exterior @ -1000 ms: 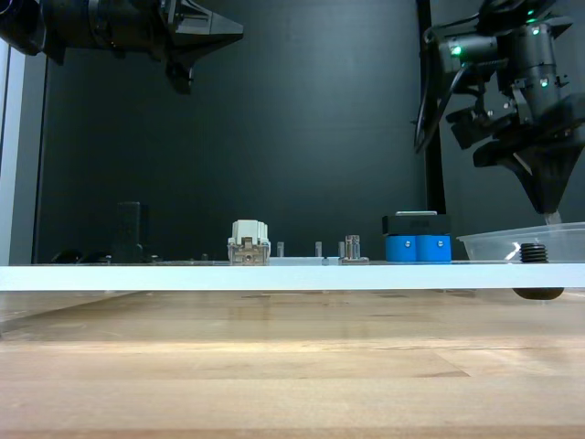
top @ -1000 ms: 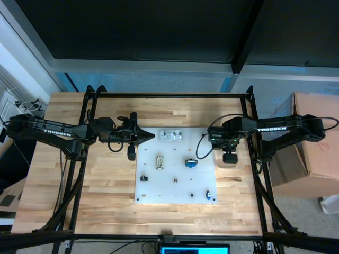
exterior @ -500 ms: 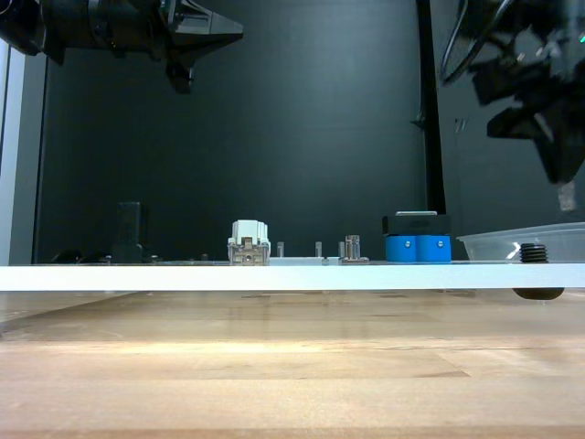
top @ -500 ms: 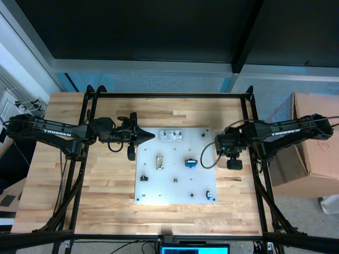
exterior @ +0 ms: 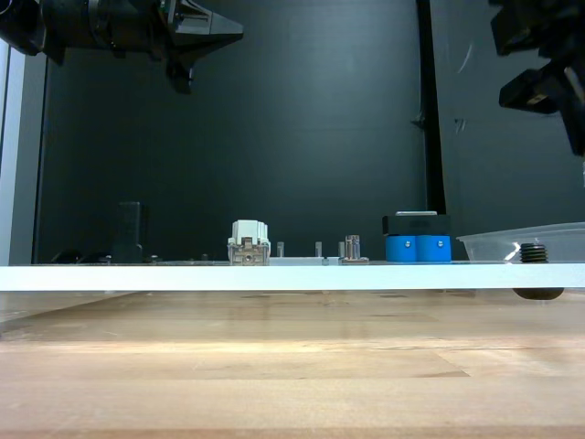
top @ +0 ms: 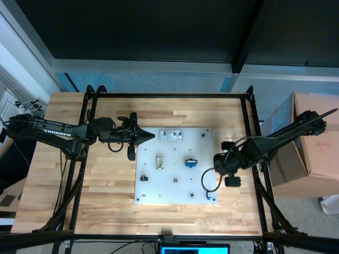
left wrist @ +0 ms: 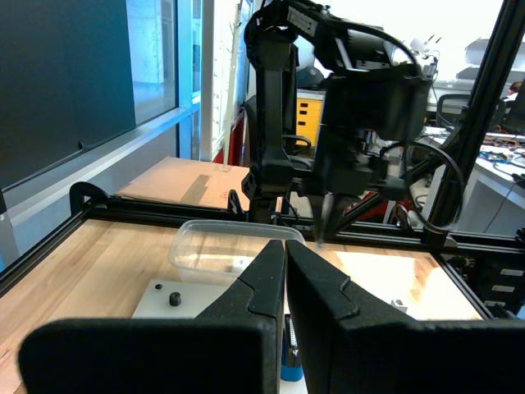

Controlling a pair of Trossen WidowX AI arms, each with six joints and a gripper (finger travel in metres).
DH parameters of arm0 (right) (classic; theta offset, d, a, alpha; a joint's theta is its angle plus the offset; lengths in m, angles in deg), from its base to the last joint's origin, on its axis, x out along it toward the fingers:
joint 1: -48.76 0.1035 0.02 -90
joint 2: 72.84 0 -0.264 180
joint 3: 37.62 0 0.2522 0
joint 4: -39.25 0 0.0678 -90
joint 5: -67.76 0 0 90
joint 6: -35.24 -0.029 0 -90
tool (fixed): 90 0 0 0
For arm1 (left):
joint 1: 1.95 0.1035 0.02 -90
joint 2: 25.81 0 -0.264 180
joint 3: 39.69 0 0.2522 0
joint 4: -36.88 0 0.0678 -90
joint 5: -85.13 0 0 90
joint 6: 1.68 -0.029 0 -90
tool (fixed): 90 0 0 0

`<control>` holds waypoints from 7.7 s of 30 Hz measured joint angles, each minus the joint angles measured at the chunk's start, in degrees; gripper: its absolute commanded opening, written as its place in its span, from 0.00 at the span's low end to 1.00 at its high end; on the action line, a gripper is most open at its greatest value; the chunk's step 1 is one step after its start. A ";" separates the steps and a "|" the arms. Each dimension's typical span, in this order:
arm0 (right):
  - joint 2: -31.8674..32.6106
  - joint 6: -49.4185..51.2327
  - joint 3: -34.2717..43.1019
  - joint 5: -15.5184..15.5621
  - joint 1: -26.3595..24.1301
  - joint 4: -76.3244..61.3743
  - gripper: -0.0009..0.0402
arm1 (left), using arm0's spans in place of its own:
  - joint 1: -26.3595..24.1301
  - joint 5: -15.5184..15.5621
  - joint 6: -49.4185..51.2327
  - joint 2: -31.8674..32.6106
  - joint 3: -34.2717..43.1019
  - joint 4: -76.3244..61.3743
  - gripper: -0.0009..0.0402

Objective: Pick the RJ45 connector and install on the taskboard

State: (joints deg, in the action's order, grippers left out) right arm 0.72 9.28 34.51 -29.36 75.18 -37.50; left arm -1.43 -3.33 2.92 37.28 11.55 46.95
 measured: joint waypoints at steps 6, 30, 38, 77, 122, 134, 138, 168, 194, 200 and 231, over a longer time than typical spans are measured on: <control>6.75 -3.65 6.03 0.04 3.58 0.83 0.02 | 0.00 0.00 0.00 -0.02 0.00 0.00 0.02; 20.70 -8.66 16.85 1.22 9.97 3.52 0.02 | 0.00 0.00 -0.02 -0.02 0.00 0.02 0.02; 21.81 -8.50 16.85 1.14 10.38 4.33 0.02 | 0.00 0.02 -0.02 -0.02 0.02 0.02 0.02; 22.45 -6.78 13.99 0.66 10.88 7.43 0.02 | 0.00 0.02 -0.02 -0.02 0.02 0.00 0.02; 18.86 -6.78 10.71 1.38 11.10 7.26 0.38 | 0.00 0.00 -0.02 0.00 0.00 0.00 0.02; 14.23 -6.78 10.75 1.29 11.21 5.95 0.40 | 0.00 0.02 0.00 0.00 0.00 -0.02 0.02; 14.23 -6.75 10.80 1.29 11.21 5.95 0.39 | 0.00 0.02 -0.02 -0.02 0.00 0.00 0.02; -12.68 19.54 -2.71 -0.11 -21.40 41.77 0.02 | 0.00 0.00 -0.02 0.00 0.02 0.02 0.02; -16.20 21.35 -27.41 8.46 -29.35 91.93 0.02 | 0.00 0.00 -0.02 -0.02 0.00 0.02 0.02; -16.11 21.14 -27.54 9.99 -29.38 91.84 0.02 | 0.00 0.02 -0.02 0.00 0.00 0.00 0.02; -16.04 20.50 -27.52 10.19 -29.29 89.53 0.02 | 0.00 0.02 0.00 -0.02 0.00 0.02 0.02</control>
State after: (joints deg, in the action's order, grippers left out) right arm -15.32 29.78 7.00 -19.17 45.89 52.03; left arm -1.43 -3.31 2.92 37.26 11.55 46.98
